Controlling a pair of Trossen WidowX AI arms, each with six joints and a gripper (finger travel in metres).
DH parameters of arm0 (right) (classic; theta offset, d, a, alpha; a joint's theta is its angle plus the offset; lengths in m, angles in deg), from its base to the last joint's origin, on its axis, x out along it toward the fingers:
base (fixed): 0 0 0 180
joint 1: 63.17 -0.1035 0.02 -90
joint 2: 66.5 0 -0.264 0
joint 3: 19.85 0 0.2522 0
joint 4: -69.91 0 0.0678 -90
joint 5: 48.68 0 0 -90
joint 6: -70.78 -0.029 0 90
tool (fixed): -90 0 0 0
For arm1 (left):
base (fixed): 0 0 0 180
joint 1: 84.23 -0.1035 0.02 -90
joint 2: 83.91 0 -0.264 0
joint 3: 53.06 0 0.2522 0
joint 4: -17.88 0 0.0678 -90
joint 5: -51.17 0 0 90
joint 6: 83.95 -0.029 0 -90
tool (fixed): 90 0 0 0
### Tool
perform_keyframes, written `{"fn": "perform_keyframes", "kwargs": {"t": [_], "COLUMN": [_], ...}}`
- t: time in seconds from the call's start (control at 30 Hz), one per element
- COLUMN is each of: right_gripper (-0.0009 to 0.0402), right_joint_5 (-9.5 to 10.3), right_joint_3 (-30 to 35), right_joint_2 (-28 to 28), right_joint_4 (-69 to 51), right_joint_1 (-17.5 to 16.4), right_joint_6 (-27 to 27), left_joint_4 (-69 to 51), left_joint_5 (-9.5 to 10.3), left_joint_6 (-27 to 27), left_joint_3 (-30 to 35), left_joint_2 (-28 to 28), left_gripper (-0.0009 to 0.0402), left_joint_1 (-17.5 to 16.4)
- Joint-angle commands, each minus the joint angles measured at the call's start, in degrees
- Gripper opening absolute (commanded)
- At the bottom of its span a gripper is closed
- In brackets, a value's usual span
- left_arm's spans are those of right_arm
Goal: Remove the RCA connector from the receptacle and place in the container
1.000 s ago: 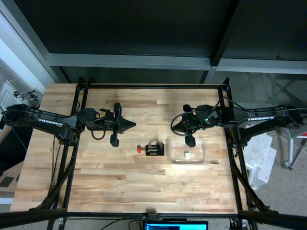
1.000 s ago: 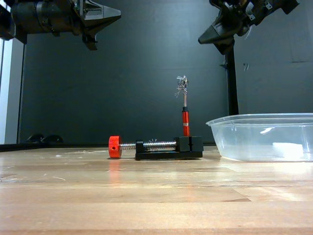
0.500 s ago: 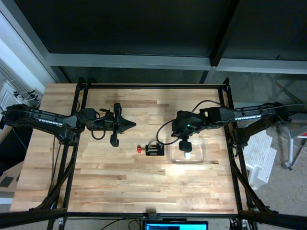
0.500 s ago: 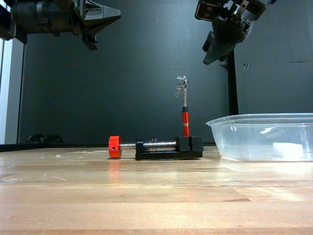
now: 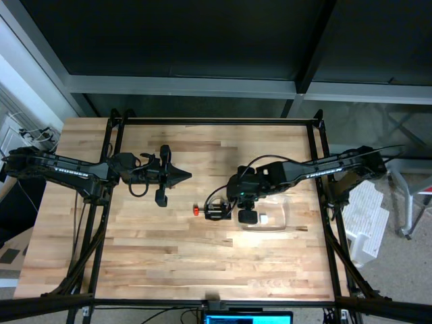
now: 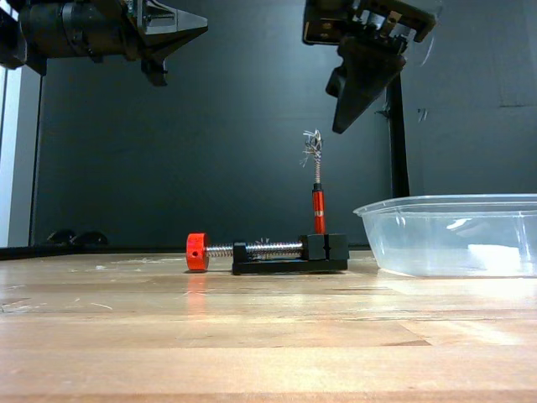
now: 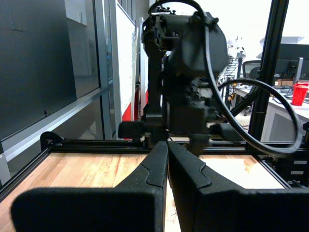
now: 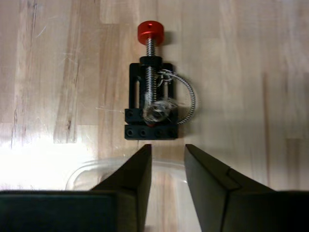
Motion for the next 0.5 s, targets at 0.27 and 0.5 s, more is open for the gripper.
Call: {"fn": "perform_keyframes", "kwargs": {"t": [0.27,0.5], "right_gripper": [0.0195,0.0208], "right_joint_5": [-0.2,-1.05], "right_joint_3": [2.0,2.1], "right_joint_2": [-5.7,-8.7], "right_joint_4": [-0.4,1.3], "right_joint_1": [-1.0,-1.3], "right_joint_6": [-1.2,-1.6], "left_joint_4": [0.0,0.0], "left_joint_5": [-0.02,-0.02], "left_joint_6": [0.0,0.0], "left_joint_3": [0.0,0.0], "left_joint_2": [0.0,0.0], "left_gripper": [0.0,0.0], "left_joint_1": [0.0,0.0]}}
